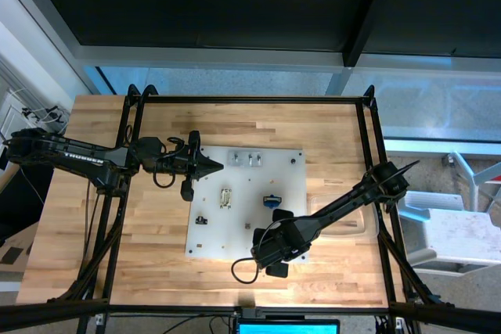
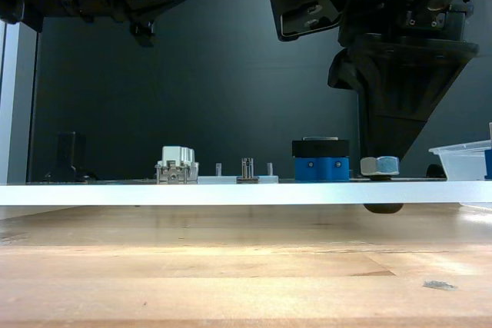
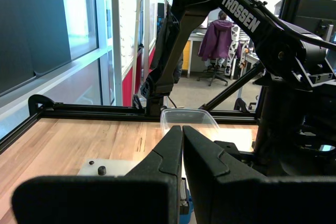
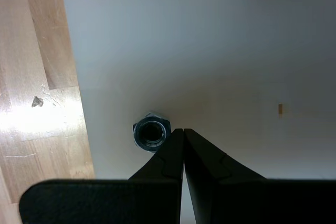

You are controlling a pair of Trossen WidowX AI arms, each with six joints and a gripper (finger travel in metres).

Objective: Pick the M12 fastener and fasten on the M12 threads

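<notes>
The silver M12 nut (image 4: 151, 134) lies flat on the white board (image 4: 210, 51) near its edge, its centre dark. In the low view the nut (image 2: 380, 165) sits down at board level on its stud, and no ribs show. My right gripper (image 4: 184, 129) is shut with nothing between its fingers, its tips just beside the nut. It points straight down over the board's near right part (image 1: 275, 254) and hides the nut in the high view. Raised over the board's far left corner, my left gripper (image 1: 221, 168) is shut and empty.
A clear container (image 1: 366, 224) stands on the table right of the board. A blue fitting (image 2: 320, 167), a silver post (image 2: 247, 168) and a white connector (image 2: 177, 168) stand on the board left of the nut. A black frame (image 1: 250, 100) rims the table.
</notes>
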